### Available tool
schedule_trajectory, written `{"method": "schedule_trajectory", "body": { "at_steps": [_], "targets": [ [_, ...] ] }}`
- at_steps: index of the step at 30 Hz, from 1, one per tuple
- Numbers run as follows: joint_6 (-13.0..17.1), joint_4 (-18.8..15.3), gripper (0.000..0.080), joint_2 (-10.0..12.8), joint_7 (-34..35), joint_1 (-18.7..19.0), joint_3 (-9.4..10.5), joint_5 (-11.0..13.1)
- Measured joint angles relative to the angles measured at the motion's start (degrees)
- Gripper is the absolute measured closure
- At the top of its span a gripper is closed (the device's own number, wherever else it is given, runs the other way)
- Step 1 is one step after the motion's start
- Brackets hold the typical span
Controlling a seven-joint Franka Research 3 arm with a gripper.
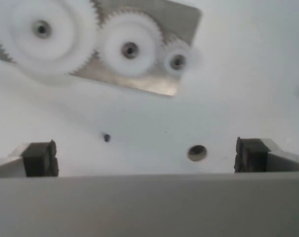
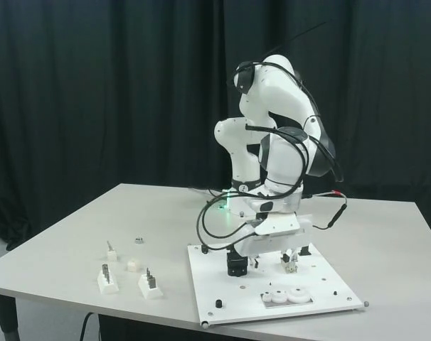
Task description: Pick Ethernet.
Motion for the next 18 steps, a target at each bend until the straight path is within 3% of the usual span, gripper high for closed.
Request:
{"method": "schedule_trajectory", "body": {
  "at_steps": [10, 18],
  "targets": [
    [-2.85, 2.05, 0.0003, -0.01, 0.22, -1.12, -2.57, -0.54],
    [-6.81, 4.59, 0.0003, -0.04, 0.12, -4.25, -3.05, -2.66]
  ]
}}
